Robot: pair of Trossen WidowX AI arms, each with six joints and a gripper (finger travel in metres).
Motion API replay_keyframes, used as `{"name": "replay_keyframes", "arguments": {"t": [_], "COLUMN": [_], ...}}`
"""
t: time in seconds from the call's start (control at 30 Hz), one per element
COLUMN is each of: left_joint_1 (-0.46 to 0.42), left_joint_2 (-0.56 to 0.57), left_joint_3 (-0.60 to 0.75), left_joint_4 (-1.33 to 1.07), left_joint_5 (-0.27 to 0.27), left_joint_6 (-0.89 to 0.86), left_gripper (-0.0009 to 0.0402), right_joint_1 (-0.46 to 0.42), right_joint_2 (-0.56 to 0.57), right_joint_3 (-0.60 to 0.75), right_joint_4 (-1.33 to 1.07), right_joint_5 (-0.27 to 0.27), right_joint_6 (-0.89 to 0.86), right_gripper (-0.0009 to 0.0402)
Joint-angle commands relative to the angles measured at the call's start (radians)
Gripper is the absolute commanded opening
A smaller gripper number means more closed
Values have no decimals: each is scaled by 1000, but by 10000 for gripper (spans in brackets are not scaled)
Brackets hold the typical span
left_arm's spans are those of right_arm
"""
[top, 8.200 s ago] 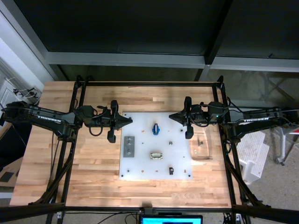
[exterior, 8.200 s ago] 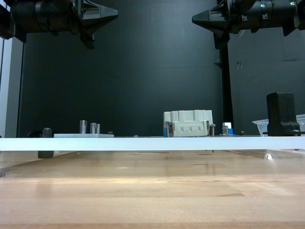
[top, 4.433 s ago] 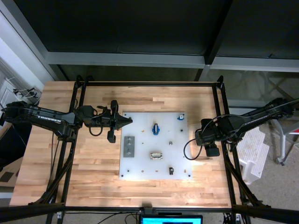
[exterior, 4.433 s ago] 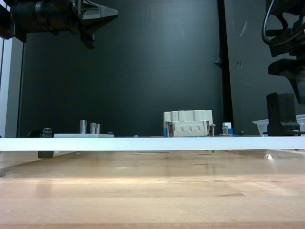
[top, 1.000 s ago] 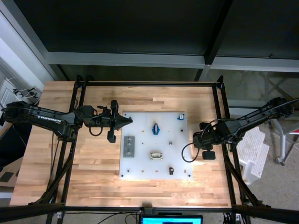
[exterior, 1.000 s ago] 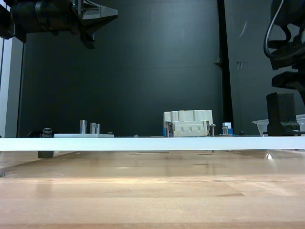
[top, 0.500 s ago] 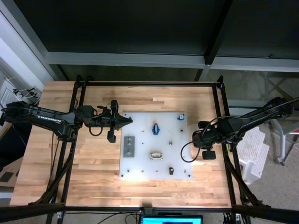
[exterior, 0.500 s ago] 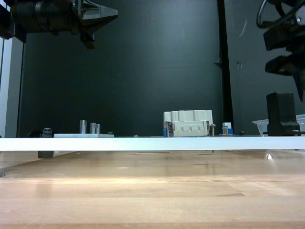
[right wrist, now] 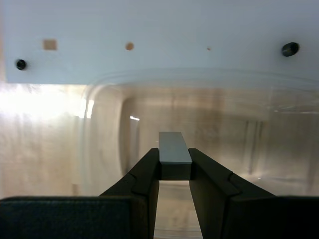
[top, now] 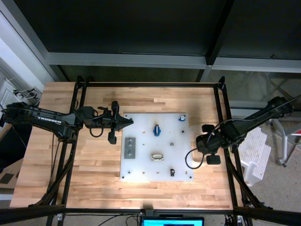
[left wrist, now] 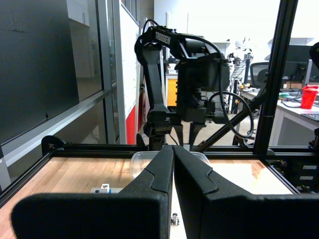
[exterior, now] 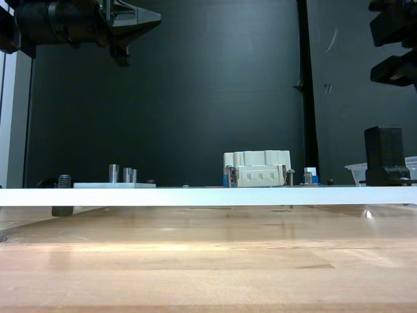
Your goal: Pick the 16mm bar and install on taskboard
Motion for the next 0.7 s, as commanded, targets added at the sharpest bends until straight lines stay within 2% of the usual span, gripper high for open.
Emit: {"name": "replay_keyframes", "arguments": {"t": [0.03, 0.37, 0.7], "left_joint_1": [0, 0, 0], "left_joint_2": [0, 0, 0], "left_joint_3": [0, 0, 0], "left_joint_4": [0, 0, 0], "left_joint_5": [0, 0, 0], "left_joint_6": [0, 0, 0], "left_gripper": [0, 0, 0], "right_joint_1": [35, 132, 198], "right_joint_2": [33, 164, 278], "right_joint_3": [37, 164, 259], "right_joint_4": [-6, -50, -54], "right_joint_5": [0, 1, 1], "right_joint_6": [60, 166, 193], "right_gripper": [0, 0, 0]}}
